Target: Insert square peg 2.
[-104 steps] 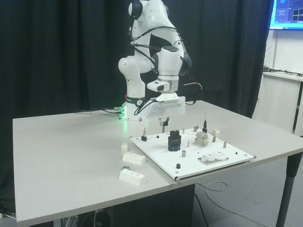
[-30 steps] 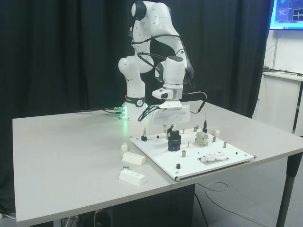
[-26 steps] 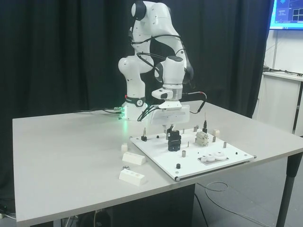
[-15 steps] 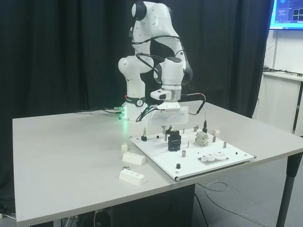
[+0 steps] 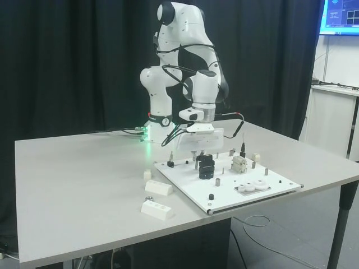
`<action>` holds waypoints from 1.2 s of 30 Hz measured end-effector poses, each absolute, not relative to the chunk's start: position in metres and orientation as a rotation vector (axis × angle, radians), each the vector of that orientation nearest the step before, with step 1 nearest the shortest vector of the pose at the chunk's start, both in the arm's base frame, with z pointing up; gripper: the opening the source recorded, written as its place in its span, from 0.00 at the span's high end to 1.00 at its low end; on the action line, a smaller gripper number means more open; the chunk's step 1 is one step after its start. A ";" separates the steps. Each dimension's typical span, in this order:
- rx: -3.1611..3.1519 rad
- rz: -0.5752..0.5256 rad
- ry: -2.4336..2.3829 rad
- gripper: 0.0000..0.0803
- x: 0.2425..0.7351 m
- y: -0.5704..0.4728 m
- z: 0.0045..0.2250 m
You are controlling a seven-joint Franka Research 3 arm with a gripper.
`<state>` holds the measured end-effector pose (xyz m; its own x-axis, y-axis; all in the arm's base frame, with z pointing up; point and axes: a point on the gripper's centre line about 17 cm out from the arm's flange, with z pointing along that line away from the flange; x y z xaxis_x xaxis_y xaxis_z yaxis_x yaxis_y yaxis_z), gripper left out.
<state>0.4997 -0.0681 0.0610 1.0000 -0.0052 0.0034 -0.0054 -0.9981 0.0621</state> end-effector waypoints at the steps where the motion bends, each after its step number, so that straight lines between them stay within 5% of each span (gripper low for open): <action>1: 3.079 0.005 -0.010 0.91 0.500 -0.068 0.061; 36: 3.072 0.012 -0.008 0.91 0.501 -0.068 0.056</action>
